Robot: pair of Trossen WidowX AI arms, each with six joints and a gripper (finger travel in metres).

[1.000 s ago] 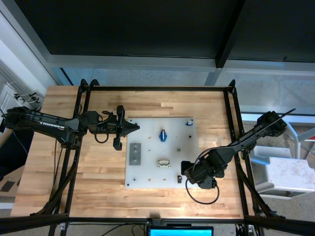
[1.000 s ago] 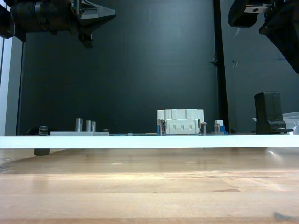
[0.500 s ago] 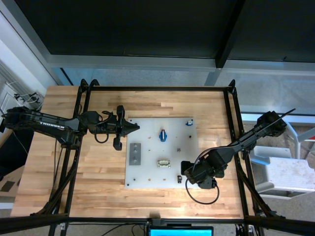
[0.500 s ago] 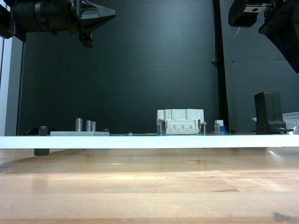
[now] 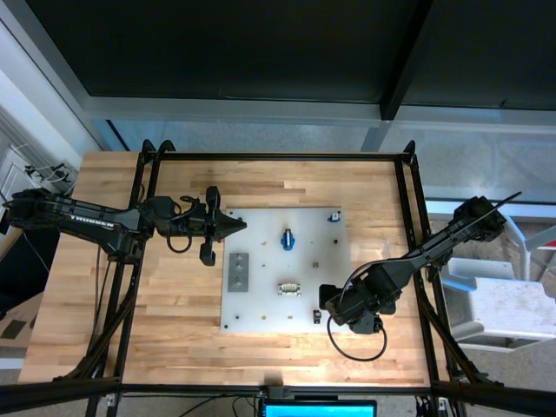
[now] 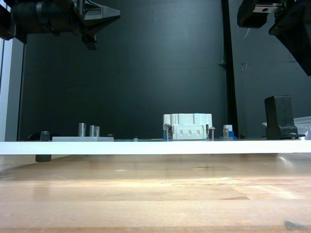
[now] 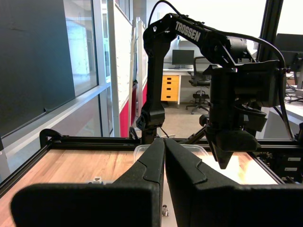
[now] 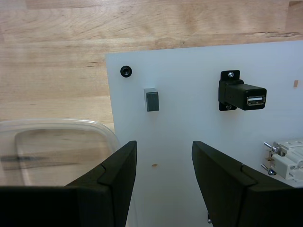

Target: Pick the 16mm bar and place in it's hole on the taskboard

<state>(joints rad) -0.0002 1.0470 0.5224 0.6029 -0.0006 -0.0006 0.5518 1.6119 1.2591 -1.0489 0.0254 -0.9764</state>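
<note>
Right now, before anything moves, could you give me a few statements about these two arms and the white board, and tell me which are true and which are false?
1. The left gripper is shut with nothing between its fingers. True.
2. The right gripper holds a metal bar. False: it is open and empty above the taskboard. I cannot tell where the 16mm bar is.
3. A black USB socket is mounted on the taskboard. True.
4. Both grippers rest on the taskboard. False: the low view shows both hanging well above it.
5. Short metal pegs stand on a grey block on the taskboard. True.
</note>
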